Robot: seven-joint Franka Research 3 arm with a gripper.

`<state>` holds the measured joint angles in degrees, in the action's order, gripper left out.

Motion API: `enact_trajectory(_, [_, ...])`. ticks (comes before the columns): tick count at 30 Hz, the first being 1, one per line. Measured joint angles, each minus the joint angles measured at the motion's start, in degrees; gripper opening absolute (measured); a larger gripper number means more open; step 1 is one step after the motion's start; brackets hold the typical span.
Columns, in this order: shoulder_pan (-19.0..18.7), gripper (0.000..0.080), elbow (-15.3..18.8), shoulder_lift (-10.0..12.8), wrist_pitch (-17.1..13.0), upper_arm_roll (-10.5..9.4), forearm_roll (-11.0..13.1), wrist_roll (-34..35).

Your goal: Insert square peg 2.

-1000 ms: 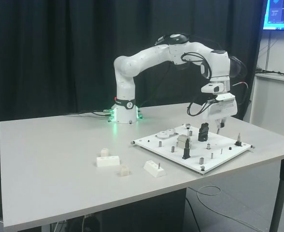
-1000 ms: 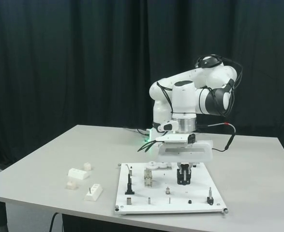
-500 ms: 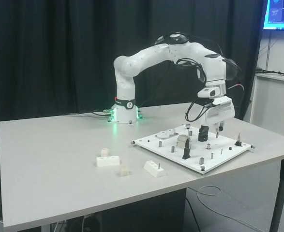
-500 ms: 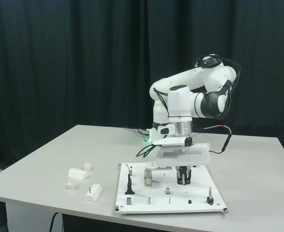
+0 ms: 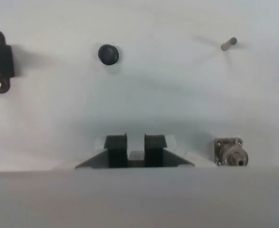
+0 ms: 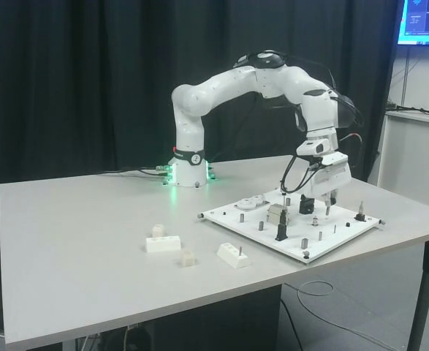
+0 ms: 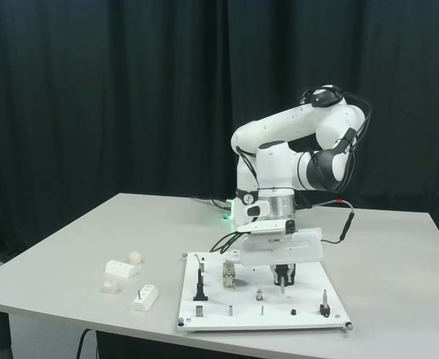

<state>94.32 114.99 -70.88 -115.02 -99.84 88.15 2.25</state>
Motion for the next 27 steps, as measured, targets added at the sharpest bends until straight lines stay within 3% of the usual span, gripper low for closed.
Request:
enact_trajectory(14, [-1.97, 0.0071, 0.67, 0.0, -3.35, -0.74, 0.13, -0.14])
enact_trajectory(27, [-5.53, 0.0071, 3.43, 0.01, -5.85, -0.91, 0.4, 0.36])
